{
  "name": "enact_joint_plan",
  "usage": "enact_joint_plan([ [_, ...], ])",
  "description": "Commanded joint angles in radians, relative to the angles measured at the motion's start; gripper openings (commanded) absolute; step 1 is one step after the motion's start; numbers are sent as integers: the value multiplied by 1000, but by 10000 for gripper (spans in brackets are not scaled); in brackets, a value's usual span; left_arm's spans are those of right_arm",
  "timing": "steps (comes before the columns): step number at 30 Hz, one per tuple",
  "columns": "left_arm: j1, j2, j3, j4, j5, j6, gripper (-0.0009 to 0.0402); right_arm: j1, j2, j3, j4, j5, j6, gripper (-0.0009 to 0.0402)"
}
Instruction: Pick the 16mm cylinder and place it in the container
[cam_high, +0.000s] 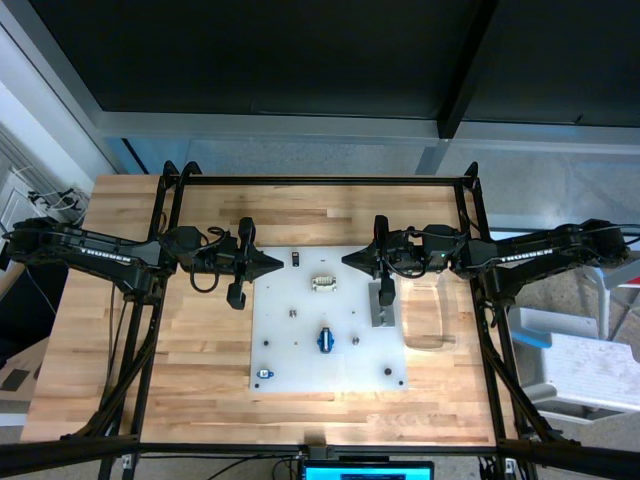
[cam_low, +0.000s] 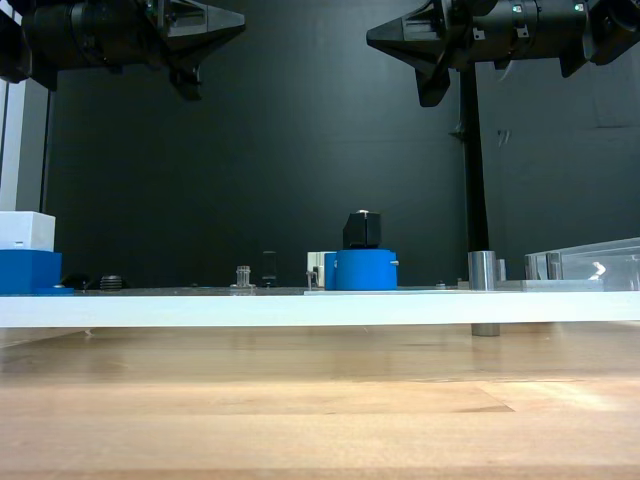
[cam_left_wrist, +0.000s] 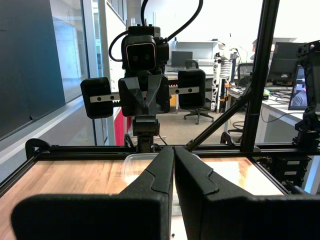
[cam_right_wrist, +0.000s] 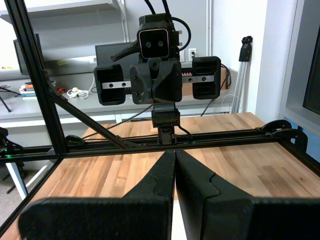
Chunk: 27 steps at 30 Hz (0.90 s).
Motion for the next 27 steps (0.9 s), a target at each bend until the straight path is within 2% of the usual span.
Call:
enact_joint_plan([
  [1, 0, 0, 0, 0, 0, 0, 0, 0, 0, 0, 0, 0, -1, 0],
  [18, 0, 0, 0, 1, 0, 0, 0, 0, -3, 28, -18, -7, 4, 0],
  [27, 0, 0, 0, 0, 0, 0, 0, 0, 11, 252, -464, -6, -1, 0],
])
